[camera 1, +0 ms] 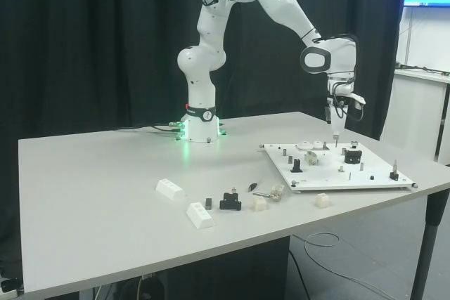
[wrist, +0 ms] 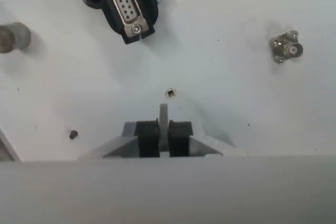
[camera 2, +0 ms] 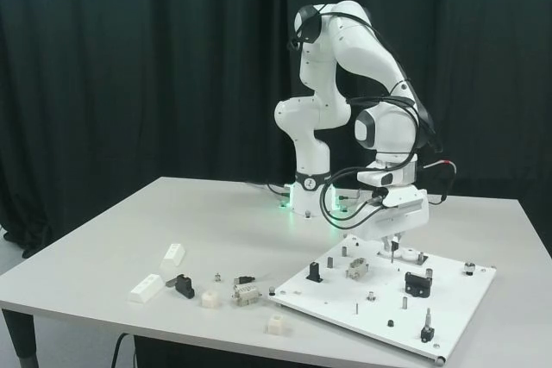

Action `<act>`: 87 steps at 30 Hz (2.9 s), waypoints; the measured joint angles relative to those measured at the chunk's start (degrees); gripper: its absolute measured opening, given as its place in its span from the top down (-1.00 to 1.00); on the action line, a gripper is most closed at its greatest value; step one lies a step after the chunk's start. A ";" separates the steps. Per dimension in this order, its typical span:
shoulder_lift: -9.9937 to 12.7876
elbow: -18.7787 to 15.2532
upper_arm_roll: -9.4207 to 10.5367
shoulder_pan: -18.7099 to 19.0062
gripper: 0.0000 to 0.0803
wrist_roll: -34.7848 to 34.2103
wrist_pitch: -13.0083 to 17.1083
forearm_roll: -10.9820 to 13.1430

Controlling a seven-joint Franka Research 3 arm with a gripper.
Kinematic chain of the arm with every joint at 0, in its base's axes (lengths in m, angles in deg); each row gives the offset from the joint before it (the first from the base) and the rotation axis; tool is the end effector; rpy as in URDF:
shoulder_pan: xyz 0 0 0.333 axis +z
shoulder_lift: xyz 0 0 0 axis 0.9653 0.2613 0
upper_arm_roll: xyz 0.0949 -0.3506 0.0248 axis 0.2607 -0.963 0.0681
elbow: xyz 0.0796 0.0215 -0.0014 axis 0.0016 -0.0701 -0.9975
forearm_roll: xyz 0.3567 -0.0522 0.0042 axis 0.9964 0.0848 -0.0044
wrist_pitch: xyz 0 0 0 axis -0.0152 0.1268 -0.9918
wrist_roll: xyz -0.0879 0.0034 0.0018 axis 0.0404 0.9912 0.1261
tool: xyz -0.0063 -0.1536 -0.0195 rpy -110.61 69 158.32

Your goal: Place square peg 1.

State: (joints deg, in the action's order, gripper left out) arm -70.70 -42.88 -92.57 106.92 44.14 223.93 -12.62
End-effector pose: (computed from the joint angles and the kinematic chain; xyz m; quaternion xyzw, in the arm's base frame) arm 0.4990 0.2716 0.3065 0.9993 0.0209 0.0306 0.0013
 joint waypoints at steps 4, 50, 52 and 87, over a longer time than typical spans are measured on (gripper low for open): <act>-0.01 0.32 -0.07 -0.11 0.91 0.00 -0.41 -0.03; -1.55 1.77 -5.36 -21.23 0.91 24.03 -5.13 -5.41; -1.49 1.27 -5.43 -22.30 0.91 25.00 -3.93 -5.41; 7.39 -3.05 -5.93 -33.46 0.91 34.44 17.21 -4.13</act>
State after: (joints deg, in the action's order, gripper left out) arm -63.31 -45.92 -98.51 73.46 78.58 241.15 -16.74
